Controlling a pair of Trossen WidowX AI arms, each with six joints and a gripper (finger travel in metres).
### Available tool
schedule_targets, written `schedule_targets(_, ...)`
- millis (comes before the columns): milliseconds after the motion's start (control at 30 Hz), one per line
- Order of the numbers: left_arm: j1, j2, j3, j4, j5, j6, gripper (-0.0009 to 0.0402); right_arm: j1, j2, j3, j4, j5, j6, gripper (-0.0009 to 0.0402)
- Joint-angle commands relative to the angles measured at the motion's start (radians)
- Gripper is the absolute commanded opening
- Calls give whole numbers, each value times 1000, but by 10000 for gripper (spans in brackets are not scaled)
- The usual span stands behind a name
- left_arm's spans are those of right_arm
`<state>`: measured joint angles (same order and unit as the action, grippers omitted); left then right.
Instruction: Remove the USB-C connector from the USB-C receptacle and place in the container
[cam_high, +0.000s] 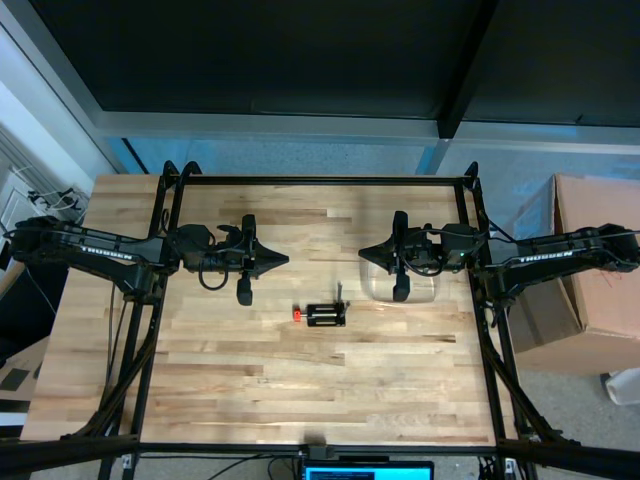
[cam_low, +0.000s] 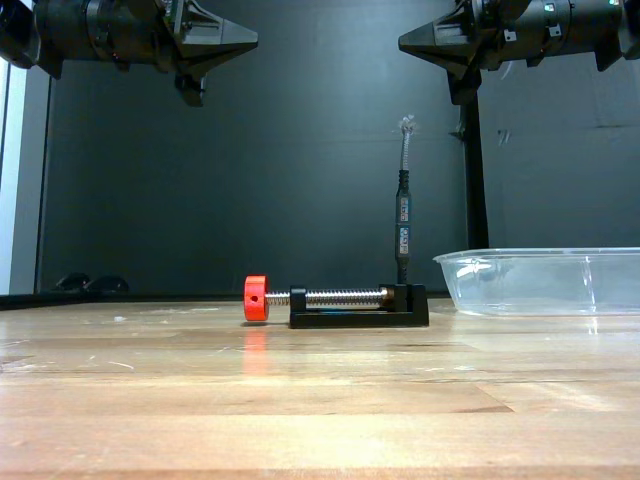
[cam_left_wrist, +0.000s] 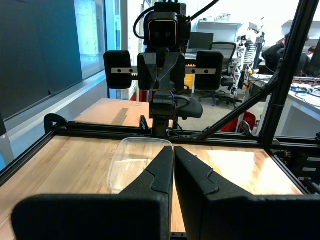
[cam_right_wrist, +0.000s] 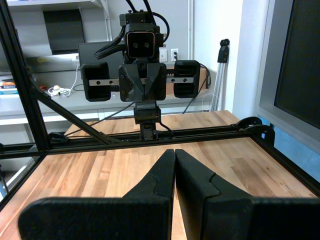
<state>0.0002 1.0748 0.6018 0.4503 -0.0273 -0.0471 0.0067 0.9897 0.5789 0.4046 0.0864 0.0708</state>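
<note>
A small black clamp (cam_high: 326, 316) with a red knob (cam_low: 256, 298) sits mid-table, holding the USB-C receptacle. The USB-C connector (cam_low: 403, 225) stands upright in the clamp's right end (cam_low: 407, 295), its short frayed cable pointing up; held by no gripper. The clear plastic container (cam_low: 545, 280) rests right of the clamp, under the right arm (cam_high: 402, 285). My left gripper (cam_high: 285, 260) hovers high, left of the clamp, fingers shut together with nothing between them (cam_left_wrist: 173, 162). My right gripper (cam_high: 362, 254) hovers high over the container's left edge, also shut and holding nothing (cam_right_wrist: 175, 162).
A black metal frame (cam_high: 470, 240) borders the wooden table. A cardboard box (cam_high: 590, 270) stands off the table's right side. The left wrist view shows the container (cam_left_wrist: 137, 160) and the right arm facing it.
</note>
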Motion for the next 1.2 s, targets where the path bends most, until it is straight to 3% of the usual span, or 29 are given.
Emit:
schedule_targets(33, 0, 0, 0, 1, 0, 0, 0, 0, 0, 0, 0, 0, 0, 0)
schedule_targets(1200, 0, 0, 0, 0, 0, 0, 0, 0, 11, 2, 10, 0, 1, 0)
